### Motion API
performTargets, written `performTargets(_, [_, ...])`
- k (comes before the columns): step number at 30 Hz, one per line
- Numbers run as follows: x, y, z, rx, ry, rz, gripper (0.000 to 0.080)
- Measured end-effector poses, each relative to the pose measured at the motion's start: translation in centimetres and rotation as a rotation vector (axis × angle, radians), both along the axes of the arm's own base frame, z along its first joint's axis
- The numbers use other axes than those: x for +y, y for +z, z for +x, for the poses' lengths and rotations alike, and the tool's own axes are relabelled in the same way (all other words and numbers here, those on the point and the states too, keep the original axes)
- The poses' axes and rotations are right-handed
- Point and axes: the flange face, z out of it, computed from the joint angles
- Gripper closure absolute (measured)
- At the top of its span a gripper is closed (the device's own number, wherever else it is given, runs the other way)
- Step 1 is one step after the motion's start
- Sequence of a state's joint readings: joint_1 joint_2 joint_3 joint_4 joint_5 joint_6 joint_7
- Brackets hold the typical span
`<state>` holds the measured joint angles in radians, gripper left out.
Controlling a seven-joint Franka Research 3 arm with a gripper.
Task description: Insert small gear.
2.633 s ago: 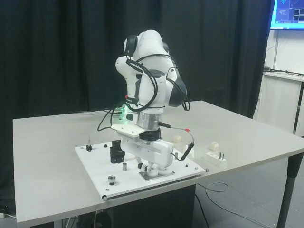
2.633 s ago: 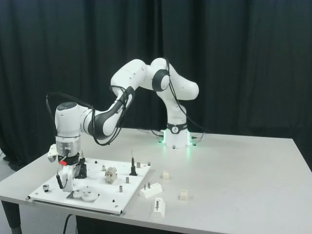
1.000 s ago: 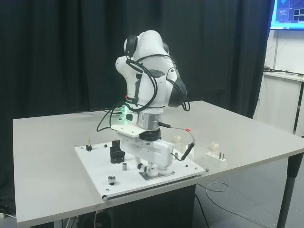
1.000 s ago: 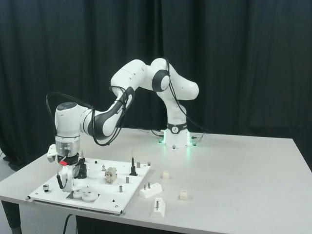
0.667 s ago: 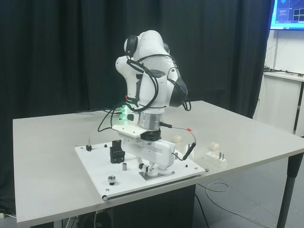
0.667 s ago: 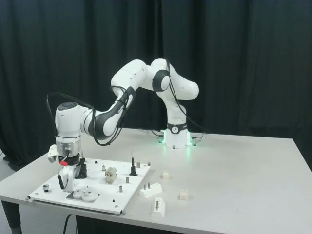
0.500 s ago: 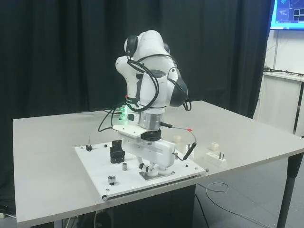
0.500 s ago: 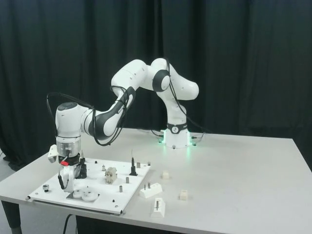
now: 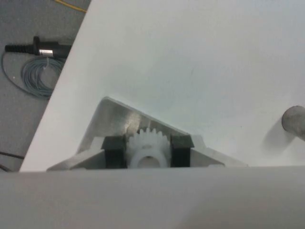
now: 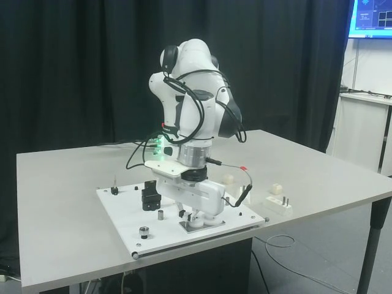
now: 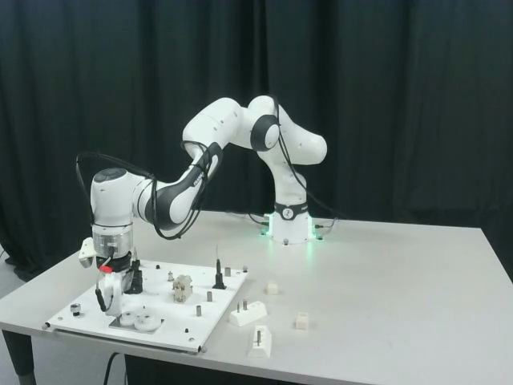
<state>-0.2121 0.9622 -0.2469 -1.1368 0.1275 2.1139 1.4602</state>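
Both black fingers [image 9: 112,151] were closed on the small gear [image 9: 147,150], one pad on each side of its toothed rim, in the lower middle of the wrist view. The gripper [image 9: 147,152] held the white gear over a grey metal plate [image 9: 110,125] set into the white board [image 9: 190,62], near the board's edge; whether the gear had already reached a shaft could not be told, since the bore showed only as a pale hollow. A grey peg [image 9: 294,120] stood at the right edge of that frame, well apart from the gear.

In the first room view the gripper [image 10: 195,215] sat low over the plate at the centre of the frame, on the near side of the board [image 10: 122,211]. In the second room view it [image 11: 112,305] was at the lower left, just beside two larger white gears [image 11: 141,322] already lying on the plate.

Judged from its look, the gear was a light, stiff plastic part with fine teeth that could slip or mar under a skewed pinch. A hold across the rim at opposite teeth, as here, seemed right: it left the bore free and kept the gear level for seating and for meshing with its neighbour.
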Motion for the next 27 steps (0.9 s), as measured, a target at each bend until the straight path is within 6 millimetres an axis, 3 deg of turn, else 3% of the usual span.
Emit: performTargets(27, [-0.34, -0.06, -0.13, -0.011, -0.024, 0.021, 0.0608])
